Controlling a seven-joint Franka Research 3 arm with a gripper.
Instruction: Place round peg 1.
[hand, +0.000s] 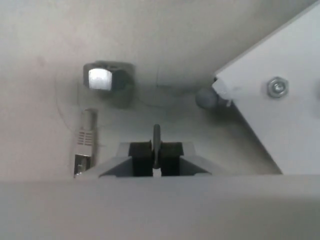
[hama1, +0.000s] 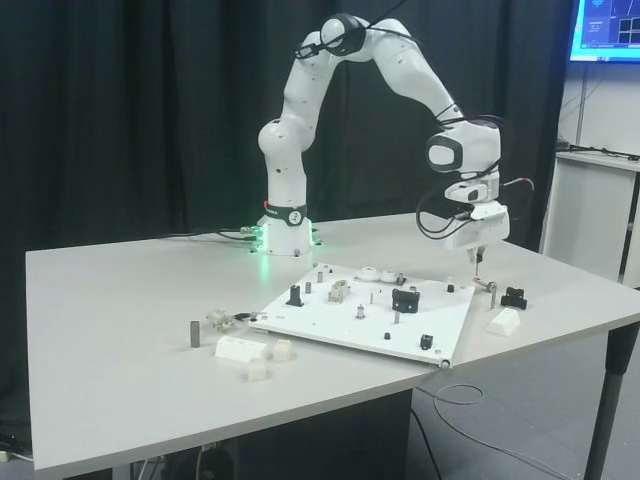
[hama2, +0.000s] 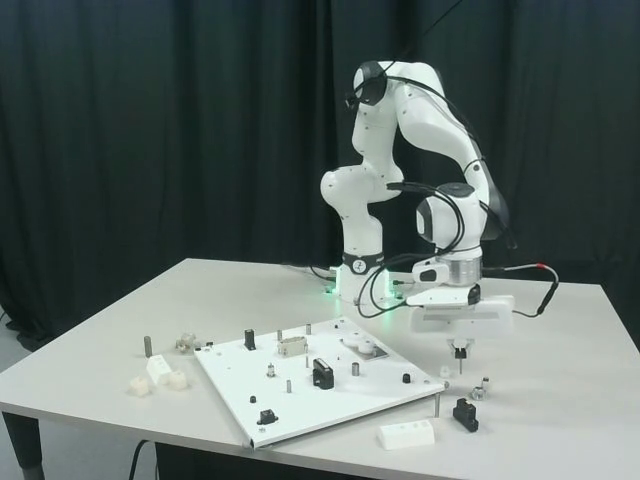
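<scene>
Grey slender round metal peg (hand: 156, 145) is pinched upright between the black fingertip pads of the gripper (hand: 156, 159), held above bare grey table (hama1: 120, 300) just off the corner of the white assembly board (hama1: 440, 315). Judged step: carrying the peg to its hole; next comes travel over the board, alignment, descent. Nearby: small white-topped block (hand: 100, 78), grey cable plug (hand: 85, 142). Upright fixtures on the board may obstruct.
</scene>
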